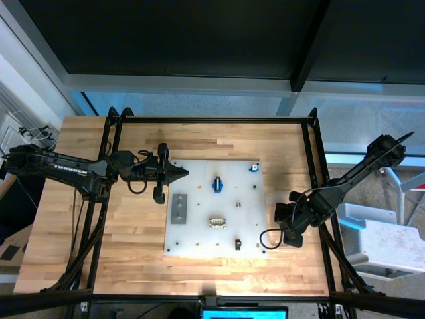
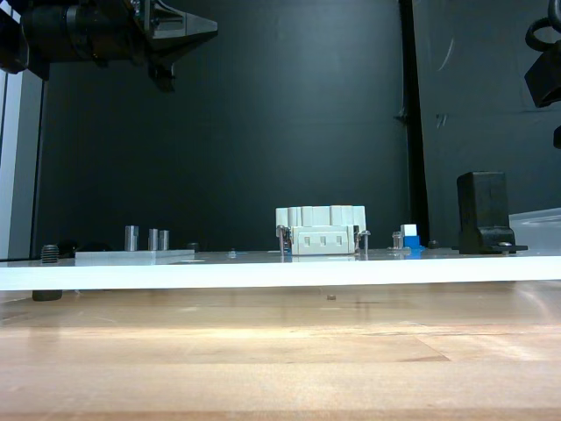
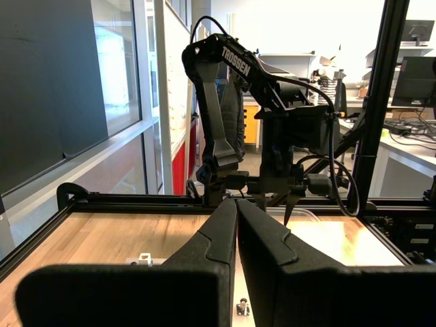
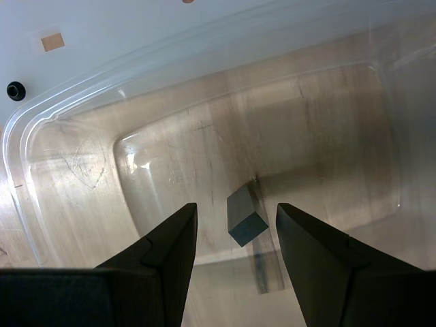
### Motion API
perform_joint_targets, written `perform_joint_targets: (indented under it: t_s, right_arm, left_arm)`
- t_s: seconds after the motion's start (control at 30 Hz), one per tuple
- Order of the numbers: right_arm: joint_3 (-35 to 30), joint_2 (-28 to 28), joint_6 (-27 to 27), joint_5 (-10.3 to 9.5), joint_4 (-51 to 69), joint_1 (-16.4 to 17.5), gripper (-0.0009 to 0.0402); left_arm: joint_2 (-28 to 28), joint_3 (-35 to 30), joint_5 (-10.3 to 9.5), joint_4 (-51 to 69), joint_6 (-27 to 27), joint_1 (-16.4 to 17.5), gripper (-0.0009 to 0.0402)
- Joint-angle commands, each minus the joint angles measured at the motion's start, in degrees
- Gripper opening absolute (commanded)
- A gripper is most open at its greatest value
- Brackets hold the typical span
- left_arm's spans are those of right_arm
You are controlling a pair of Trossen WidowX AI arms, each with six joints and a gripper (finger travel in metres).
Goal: Pick the 16mm bar from the taskboard and place it in the container
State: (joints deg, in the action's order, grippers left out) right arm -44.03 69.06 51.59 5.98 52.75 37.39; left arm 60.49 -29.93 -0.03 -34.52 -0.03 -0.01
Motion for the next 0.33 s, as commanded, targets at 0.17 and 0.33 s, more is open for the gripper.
perform_joint_targets:
  t_s: [0.17,0.33]
  right_arm:
    - [0.0,0.0,0.0,0.00,-0.1,0.0,0.0160]
    - [0.0,0.0,0.0,0.00,-0.5,0.0,0.0160]
  left_arm:
    - [0.0,0.0,0.02,0.0,0.0,0.0,0.0000]
    - [0.0,0.0,0.00,0.0,0.0,0.0,0.0000]
